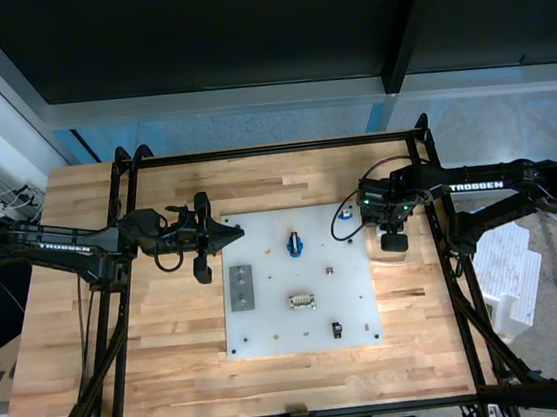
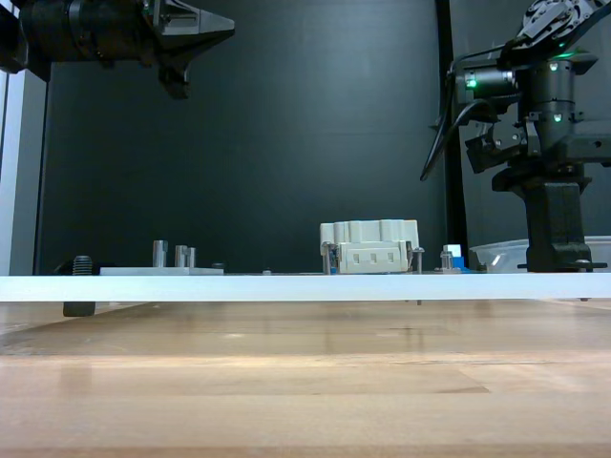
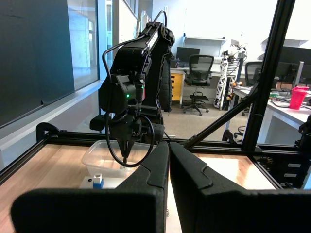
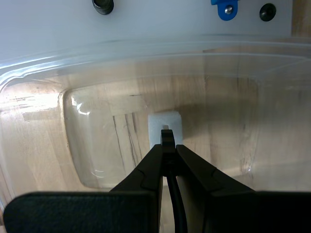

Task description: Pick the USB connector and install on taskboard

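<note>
The white taskboard point(image 1: 272, 330) lies mid-table, bearing a grey metal block point(image 1: 241, 286), blue knob point(image 1: 295, 244), beige connector point(image 1: 302, 300) and small black socket point(image 1: 338, 329). My right gripper point(image 1: 394, 244) points straight down just off the board's right edge, inside a clear plastic tray point(image 4: 73, 145). In the right wrist view the right gripper point(image 4: 166, 145) is shut on the tiny black USB connector point(image 4: 166, 137), just over a small white cube point(image 4: 165, 122) on the tray floor. My left gripper point(image 1: 233, 232) hovers shut and empty, high above the board's back left corner.
A black metal frame point(image 1: 272, 150) rings the wooden table. A small blue and white piece point(image 1: 345, 212) stands on the board's back right, near the tray. In the low view the beige connector point(image 2: 370, 246) and the block's pegs point(image 2: 177, 255) stick up from the board.
</note>
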You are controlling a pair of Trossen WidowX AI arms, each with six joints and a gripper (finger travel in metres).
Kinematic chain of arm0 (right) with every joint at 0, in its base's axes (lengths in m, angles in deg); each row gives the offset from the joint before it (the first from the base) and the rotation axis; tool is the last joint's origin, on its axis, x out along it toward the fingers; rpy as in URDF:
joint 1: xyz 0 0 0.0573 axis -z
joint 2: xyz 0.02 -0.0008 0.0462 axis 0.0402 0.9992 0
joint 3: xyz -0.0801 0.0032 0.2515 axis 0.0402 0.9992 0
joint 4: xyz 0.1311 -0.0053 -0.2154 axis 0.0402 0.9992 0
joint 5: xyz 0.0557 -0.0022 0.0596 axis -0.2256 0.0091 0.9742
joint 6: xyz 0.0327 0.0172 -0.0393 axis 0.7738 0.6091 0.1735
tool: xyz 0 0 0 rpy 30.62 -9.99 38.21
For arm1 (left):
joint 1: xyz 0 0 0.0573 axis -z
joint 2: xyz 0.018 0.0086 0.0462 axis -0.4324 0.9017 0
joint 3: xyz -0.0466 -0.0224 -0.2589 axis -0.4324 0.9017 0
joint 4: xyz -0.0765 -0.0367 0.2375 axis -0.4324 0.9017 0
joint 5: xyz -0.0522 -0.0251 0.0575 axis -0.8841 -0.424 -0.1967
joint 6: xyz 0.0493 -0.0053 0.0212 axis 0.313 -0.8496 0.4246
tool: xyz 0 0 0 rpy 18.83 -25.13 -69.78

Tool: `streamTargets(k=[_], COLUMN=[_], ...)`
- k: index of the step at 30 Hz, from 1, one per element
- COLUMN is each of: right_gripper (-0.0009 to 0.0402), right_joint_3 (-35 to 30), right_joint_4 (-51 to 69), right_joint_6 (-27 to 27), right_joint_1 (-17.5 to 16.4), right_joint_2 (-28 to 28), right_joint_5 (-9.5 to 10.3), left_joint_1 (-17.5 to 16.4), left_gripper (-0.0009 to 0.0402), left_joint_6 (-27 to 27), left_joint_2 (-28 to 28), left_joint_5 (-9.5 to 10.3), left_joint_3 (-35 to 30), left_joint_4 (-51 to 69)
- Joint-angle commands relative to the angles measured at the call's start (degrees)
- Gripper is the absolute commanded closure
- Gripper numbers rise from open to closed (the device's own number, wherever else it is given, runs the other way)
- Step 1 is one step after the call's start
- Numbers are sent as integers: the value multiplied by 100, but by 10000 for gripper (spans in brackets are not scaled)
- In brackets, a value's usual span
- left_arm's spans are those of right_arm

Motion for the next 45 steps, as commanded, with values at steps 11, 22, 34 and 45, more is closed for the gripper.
streamTargets(k=[11,22,34,45], right_gripper=[393,393,393,393], right_joint_3=[-780,-1749,-2673,-3827], right_joint_4=[914,1733,1827,1945], right_joint_6=[79,527,1552,2406], right_joint_1=[-299,-1231,-2765,-3517], right_joint_2=[-94,-79,728,1934], right_joint_5=[-2,-2,-4,4], left_joint_1=[0,0,-2,0], left_gripper=[393,393,393,393], left_joint_6=[2,2,2,2], left_joint_2=[0,0,0,0], left_joint_5=[-2,-2,-2,-2], left_joint_3=[0,0,0,-2], left_joint_4=[-2,-2,-2,-2])
